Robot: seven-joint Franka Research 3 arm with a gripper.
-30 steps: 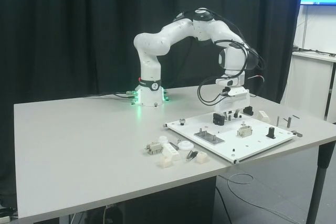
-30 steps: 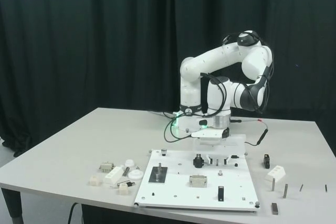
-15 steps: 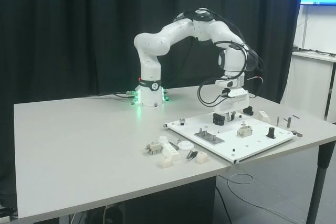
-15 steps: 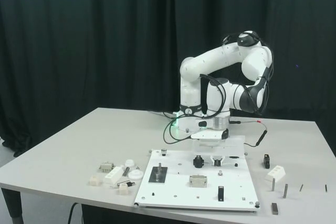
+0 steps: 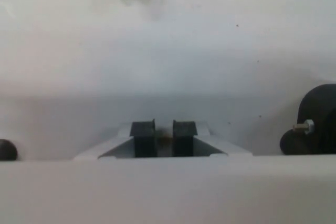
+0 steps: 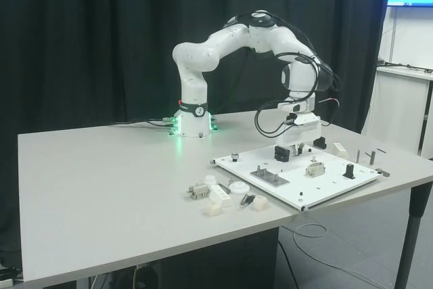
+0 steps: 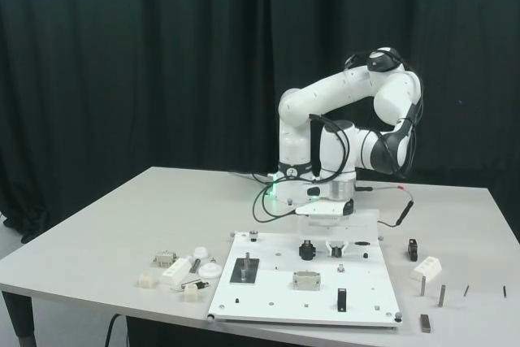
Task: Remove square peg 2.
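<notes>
My gripper [image 5: 163, 139] is low over the white board [image 5: 210, 51], its two black fingertips [image 5: 143, 139] drawn close together. Between them sits a small peg head [image 5: 165, 140], most of it hidden by the pads. In the room views the gripper [image 7: 335, 249] stands at the back middle of the board [image 7: 268, 294], just right of a black round part [image 7: 307, 249]. From the other side the gripper [image 6: 296, 148] touches down on the board [image 6: 325, 184] beside that black part [image 6: 281, 153].
The board carries a grey plate with a post [image 7: 244, 270], a connector [image 7: 306, 280] and a black block [image 7: 342, 299]. Loose white parts [image 7: 183, 270] lie left of the board. A white block [image 7: 427, 266] and several small pegs [image 7: 441, 294] lie to its right.
Since one second ago the gripper has shifted slightly sideways along the back of the board and its fingers have drawn together. Nothing has moved in the last half second.
</notes>
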